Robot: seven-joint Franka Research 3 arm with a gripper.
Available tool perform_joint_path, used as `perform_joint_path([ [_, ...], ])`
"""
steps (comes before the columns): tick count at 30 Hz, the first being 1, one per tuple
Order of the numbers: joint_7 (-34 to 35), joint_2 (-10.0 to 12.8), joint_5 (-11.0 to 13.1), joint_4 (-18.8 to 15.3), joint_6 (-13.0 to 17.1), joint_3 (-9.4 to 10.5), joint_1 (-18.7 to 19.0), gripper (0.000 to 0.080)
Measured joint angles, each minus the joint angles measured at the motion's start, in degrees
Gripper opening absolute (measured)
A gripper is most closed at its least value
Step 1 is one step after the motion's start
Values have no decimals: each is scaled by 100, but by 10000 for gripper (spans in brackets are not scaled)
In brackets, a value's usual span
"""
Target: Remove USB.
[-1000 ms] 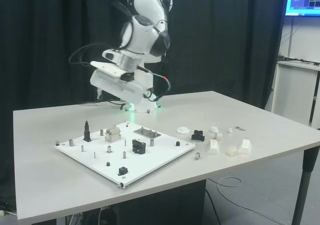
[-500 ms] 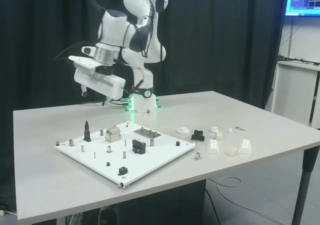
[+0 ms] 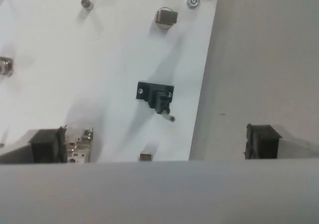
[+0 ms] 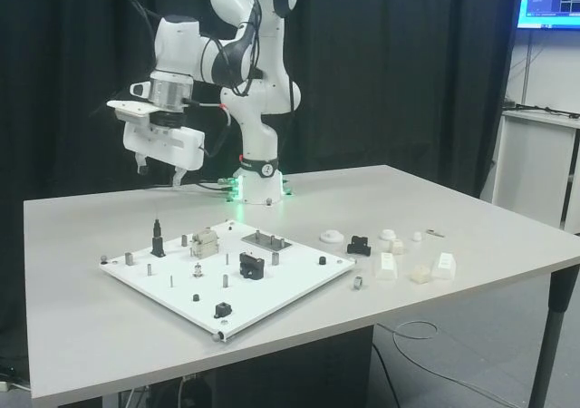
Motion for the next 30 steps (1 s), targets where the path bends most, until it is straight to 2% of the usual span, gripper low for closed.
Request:
perform_joint_path([
  [5,-47,-96,117,-249,282,-88,0,800],
  [14,-47,-80,201,-532,635,-133,0,800],
  [23,-62,66,228,-612,745,-156,-2,800],
  [30,-200,271,491,-608,851,-187,-9,800],
])
